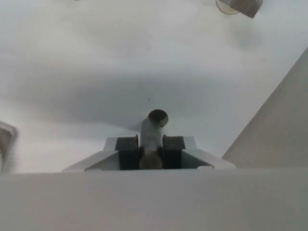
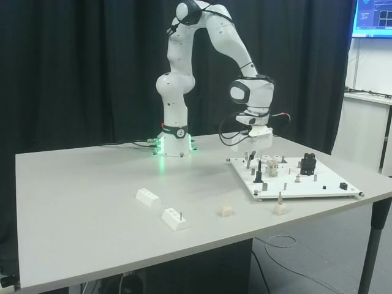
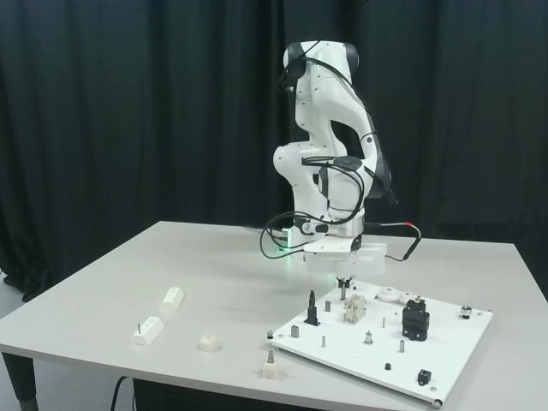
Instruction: Insert round peg 3.
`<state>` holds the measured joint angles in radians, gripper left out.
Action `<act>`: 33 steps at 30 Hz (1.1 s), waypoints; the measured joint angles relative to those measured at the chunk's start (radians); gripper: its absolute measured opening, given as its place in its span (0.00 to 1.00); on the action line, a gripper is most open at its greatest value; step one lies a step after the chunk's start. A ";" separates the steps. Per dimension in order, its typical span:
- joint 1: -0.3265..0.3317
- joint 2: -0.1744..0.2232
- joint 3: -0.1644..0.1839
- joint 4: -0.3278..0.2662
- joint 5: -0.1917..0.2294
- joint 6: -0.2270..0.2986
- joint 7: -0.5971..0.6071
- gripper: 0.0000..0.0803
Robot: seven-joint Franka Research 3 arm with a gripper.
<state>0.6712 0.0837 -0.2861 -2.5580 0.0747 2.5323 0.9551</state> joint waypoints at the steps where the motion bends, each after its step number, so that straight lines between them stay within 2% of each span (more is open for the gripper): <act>1: 0.000 0.000 0.000 0.000 0.002 0.001 0.000 0.13; 33: -0.021 -0.003 0.000 -0.003 0.038 -0.008 0.015 0.13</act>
<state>0.6499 0.0806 -0.2864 -2.5611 0.1123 2.5241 0.9699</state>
